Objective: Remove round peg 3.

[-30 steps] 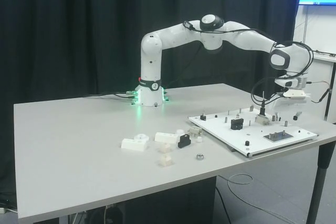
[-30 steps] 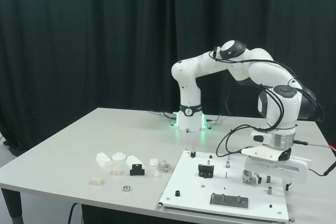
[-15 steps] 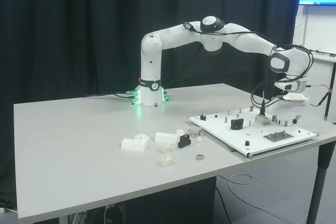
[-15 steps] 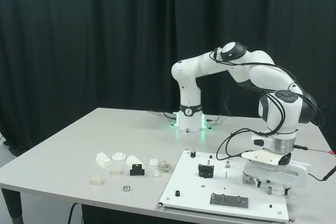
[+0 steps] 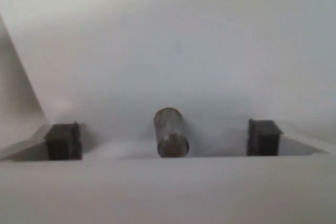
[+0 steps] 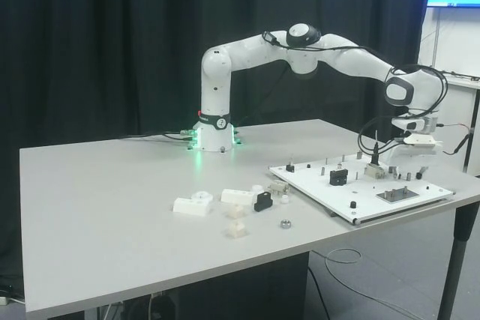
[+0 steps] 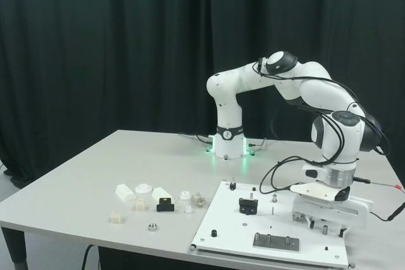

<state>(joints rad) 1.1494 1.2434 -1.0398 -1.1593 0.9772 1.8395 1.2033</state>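
Note:
In the wrist view a short grey round peg (image 5: 170,135) stands upright in the white board (image 5: 173,35). My gripper (image 5: 163,140) is open, and its black fingertips (image 5: 63,141) flank the peg with a gap on each side. In the room views the gripper (image 6: 411,173) (image 7: 325,220) sits low over the far right part of the board (image 6: 360,204) (image 7: 218,229), its fingers almost down at the surface. From the room cameras the hand hides the peg.
A black block (image 6: 337,177) (image 7: 247,205) and a grey plate with small pegs (image 6: 394,194) (image 7: 276,241) sit on the board. Several loose white parts (image 6: 193,204) (image 7: 142,191) and a nut (image 6: 285,223) lie on the grey table left of it. A cable hangs by the wrist.
The gripper has come down toward the board over the last second and shifted slightly. Its fingers now reach down around the peg. Nothing else moved.

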